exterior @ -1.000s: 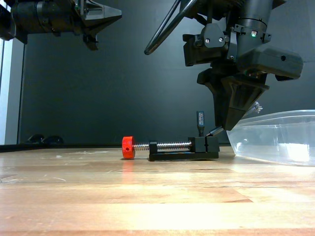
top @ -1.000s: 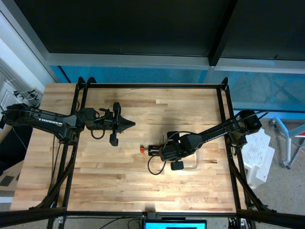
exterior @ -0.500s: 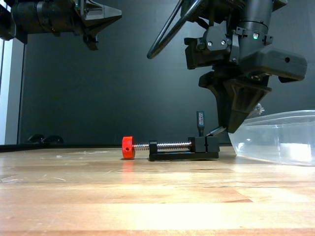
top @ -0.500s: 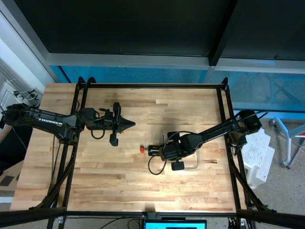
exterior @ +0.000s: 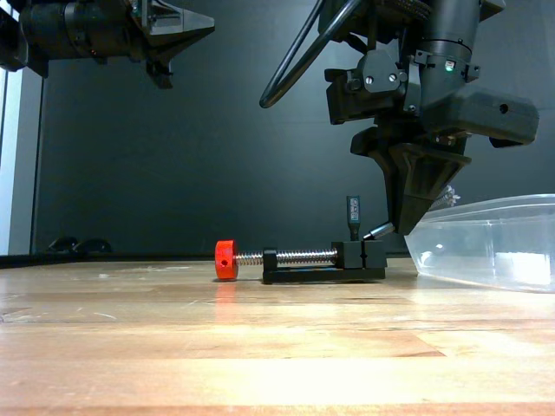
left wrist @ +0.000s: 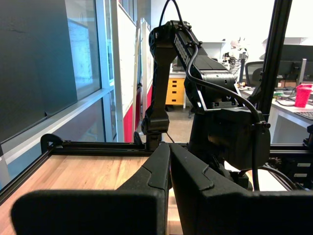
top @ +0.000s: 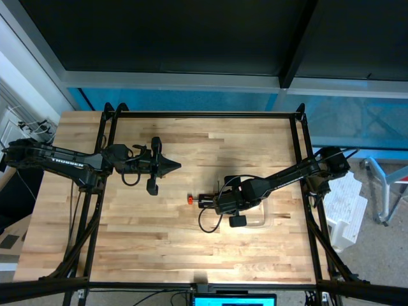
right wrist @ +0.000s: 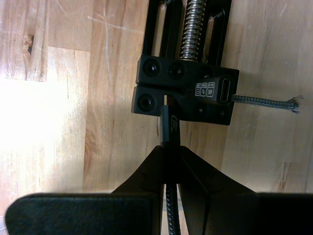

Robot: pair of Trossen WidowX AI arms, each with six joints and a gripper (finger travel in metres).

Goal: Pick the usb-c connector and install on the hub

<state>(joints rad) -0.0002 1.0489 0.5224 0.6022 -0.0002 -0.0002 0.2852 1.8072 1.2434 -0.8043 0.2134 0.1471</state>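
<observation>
Right gripper (right wrist: 169,147), jaws clenched on connector (right wrist: 167,125), has edged toward hub (right wrist: 156,69); tip unseated. Left gripper (left wrist: 169,152) parked aloft, jaws closed.

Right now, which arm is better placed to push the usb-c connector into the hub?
Right. The right gripper is shut on the usb-c connector, whose tip is at the hub. The left gripper hangs shut and empty, high over the table's left side, far from both.

Usb-c connector (right wrist: 166,125) in right hand (exterior: 406,225) above hub (exterior: 323,260); left hand (top: 171,166) high, leftward.
</observation>
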